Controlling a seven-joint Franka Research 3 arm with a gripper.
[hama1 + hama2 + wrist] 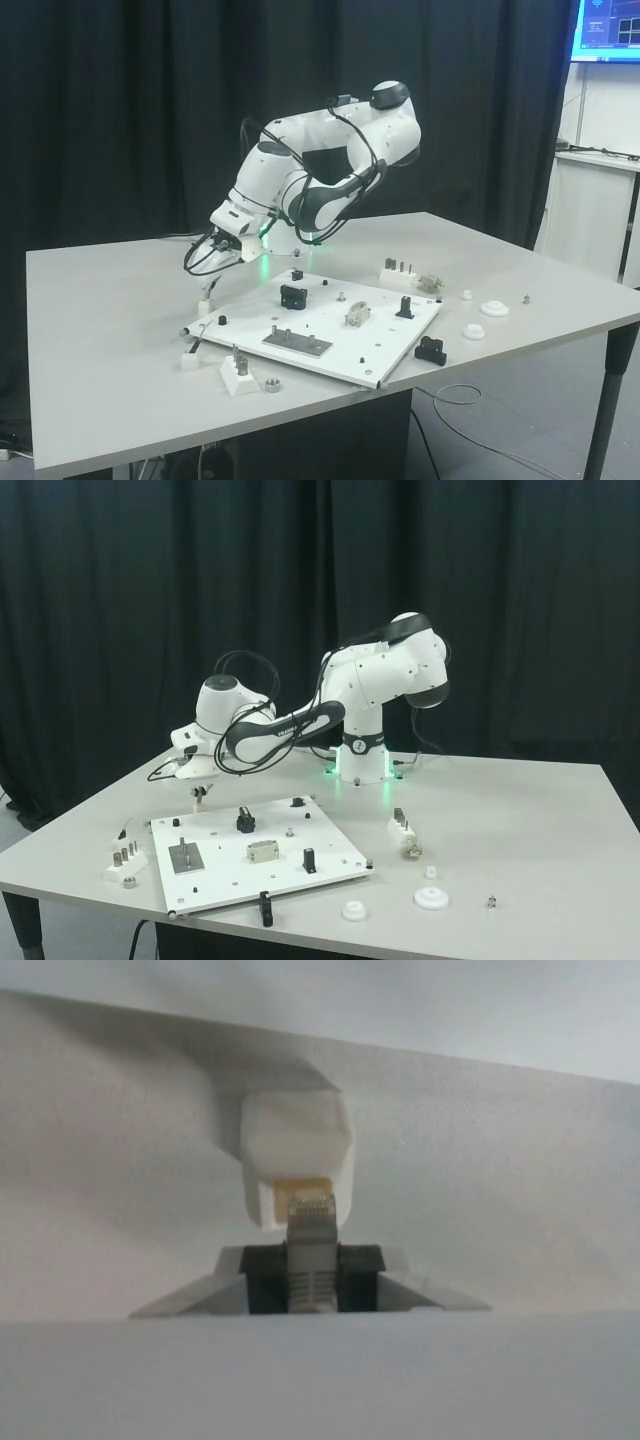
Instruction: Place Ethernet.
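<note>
The claw (312, 1295) grips the Ethernet plug (312, 1250) between its black fingers (262, 1278), so the plug juts straight out past the fingertips. Just beyond the plug's tip sits a white socket block (296, 1155) on the grey table (500, 1190), close to touching it.

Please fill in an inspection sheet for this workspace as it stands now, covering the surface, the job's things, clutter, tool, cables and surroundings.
Surface: grey table carrying a white board with small fixtures.
Job's things: Ethernet plug held in the tool, pointing at a white block in the wrist view.
Clutter: two white discs, a black clip and small white stands lie off the board.
Grippers: tool hangs low over the board's edge, shut on the plug.
Cables: black cables loop at the wrist; a loose cable hangs under the table.
Surroundings: black curtains; a screen in the corner.
</note>
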